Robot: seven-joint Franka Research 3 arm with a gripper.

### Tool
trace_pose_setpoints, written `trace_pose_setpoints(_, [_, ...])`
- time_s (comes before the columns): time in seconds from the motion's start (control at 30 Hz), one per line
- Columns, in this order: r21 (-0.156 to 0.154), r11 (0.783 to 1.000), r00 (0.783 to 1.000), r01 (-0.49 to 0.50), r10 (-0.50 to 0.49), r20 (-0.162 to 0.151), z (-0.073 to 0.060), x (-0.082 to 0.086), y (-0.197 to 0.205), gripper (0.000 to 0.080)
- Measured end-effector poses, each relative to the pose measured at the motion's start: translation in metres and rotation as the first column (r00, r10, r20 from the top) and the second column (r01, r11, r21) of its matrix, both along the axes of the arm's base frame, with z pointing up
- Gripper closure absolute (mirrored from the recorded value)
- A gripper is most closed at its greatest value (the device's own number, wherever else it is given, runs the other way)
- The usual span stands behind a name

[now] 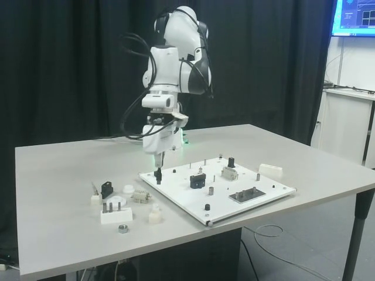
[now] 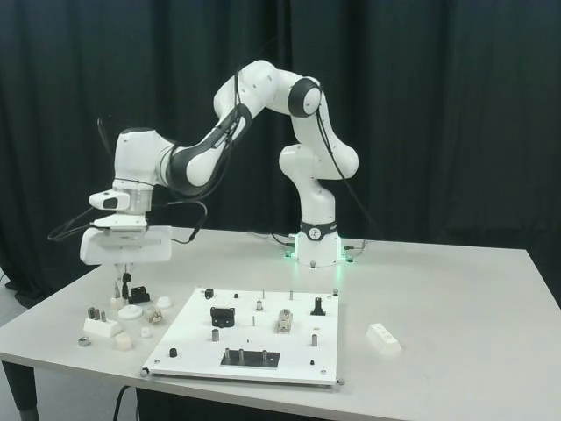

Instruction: Place USB.

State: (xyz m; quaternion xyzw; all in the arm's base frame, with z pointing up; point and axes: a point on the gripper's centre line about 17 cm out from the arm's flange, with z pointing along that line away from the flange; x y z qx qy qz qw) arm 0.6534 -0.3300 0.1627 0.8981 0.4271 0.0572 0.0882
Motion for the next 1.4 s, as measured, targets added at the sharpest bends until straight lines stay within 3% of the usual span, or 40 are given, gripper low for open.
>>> trace_pose_setpoints(0.63, [0.107, 0.979, 0.984, 0.171, -0.175, 0.032, -0.025, 0.007, -0.011, 0.0793])
trace_pose_setpoints(1.4, [0.127, 0.943, 0.949, 0.309, -0.314, 0.019, -0.046, 0.016, -0.022, 0.0793])
